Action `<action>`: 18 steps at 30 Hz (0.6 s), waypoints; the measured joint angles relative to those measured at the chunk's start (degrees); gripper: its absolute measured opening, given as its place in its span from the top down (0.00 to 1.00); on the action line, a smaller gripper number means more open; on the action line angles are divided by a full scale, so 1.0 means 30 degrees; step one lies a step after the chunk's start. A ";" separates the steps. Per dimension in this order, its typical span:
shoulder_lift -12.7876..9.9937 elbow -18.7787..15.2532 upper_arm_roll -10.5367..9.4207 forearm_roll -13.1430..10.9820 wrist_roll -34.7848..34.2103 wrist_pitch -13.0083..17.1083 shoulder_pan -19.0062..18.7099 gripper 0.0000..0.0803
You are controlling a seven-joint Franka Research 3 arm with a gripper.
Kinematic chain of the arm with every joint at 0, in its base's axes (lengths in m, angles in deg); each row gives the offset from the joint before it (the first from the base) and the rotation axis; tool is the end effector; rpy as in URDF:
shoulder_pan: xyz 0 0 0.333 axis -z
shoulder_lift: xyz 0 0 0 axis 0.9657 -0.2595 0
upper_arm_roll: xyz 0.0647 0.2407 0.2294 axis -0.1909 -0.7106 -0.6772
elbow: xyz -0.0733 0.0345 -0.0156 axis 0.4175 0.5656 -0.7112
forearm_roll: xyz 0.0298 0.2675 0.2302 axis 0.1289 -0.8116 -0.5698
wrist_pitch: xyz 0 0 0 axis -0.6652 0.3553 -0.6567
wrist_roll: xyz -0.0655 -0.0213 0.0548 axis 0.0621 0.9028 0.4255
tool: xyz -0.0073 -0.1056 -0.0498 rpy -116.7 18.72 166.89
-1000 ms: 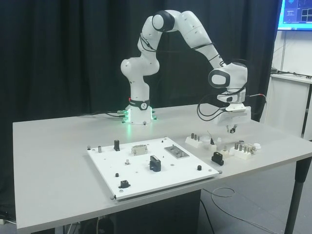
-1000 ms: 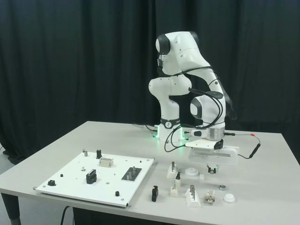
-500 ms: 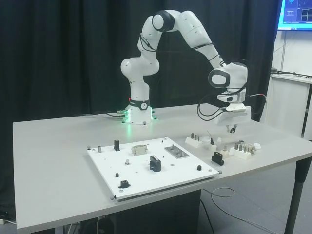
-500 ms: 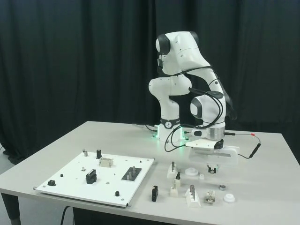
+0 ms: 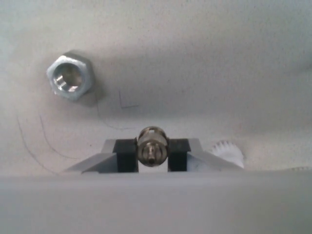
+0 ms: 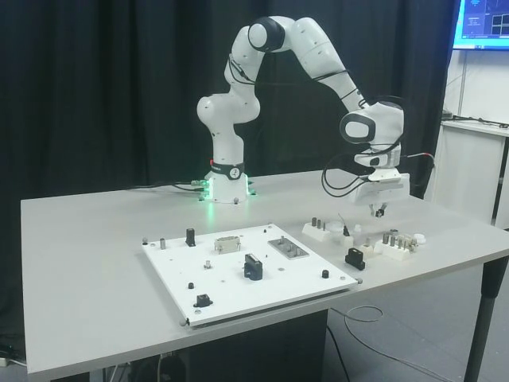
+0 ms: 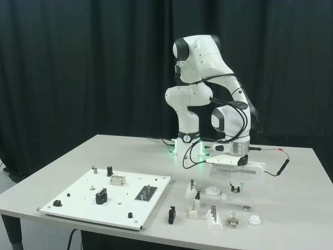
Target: Insert BNC.
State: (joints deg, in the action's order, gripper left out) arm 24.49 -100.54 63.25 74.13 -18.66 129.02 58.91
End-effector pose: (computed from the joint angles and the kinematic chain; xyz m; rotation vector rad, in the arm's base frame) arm 0.5024 0.2620 0.2718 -2.8326 1.3268 -0.0029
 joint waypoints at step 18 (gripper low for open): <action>0.0052 0.0091 0.0203 0.0022 0.0000 0.0000 0.0000 0.84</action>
